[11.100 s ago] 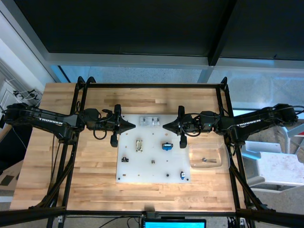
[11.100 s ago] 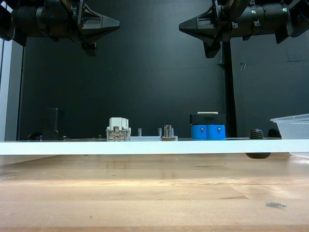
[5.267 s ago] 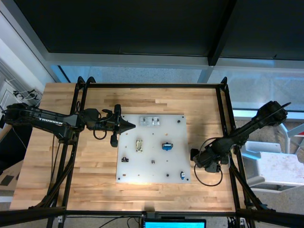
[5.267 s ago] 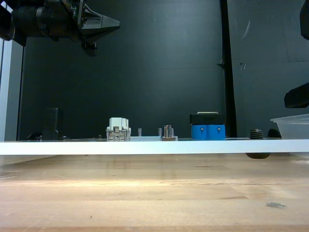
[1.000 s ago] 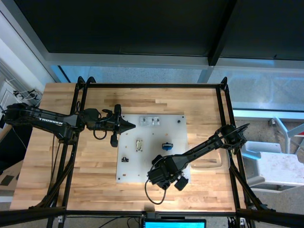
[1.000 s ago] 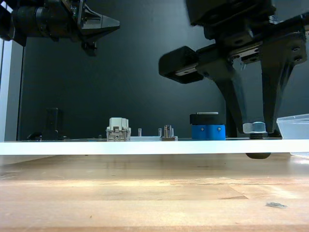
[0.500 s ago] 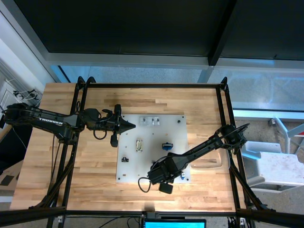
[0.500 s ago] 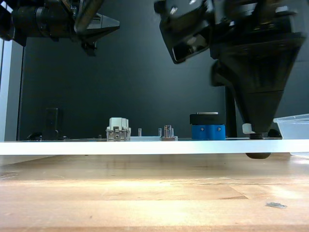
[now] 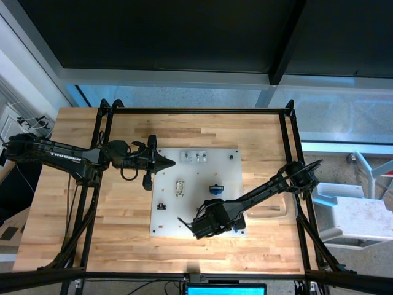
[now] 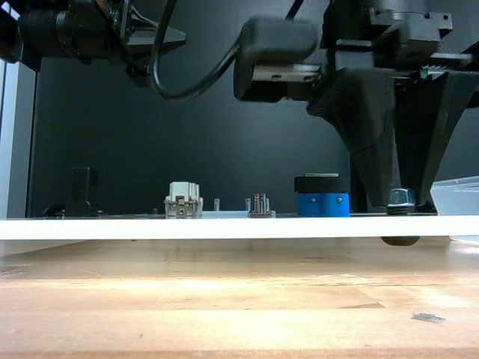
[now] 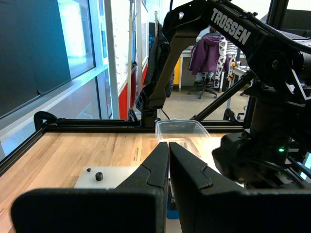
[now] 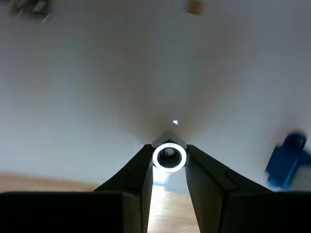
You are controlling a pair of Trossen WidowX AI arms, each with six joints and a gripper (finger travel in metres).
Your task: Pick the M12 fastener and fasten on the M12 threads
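A butcher-block wooden table (image 9: 123, 246) is taken as the landmark, and a bright patch of light is seen across its top in the low view. A black metal frame (image 9: 196, 111) is set around it. Beyond the table's far edge, grey speckled floor (image 9: 184, 97) is seen, then a pale ledge (image 9: 166, 77) and a dark panel (image 9: 153, 31). To the table's right, a white chair (image 9: 356, 215) is placed (or a stool; it cannot be told). Behind the table, in the low view, a black backdrop (image 10: 224, 112) is seen. In the left wrist view, tall daylit windows (image 11: 77, 34) are shown beside the table, with office chairs (image 11: 209, 90) and a purple garment (image 11: 206, 51) further back.
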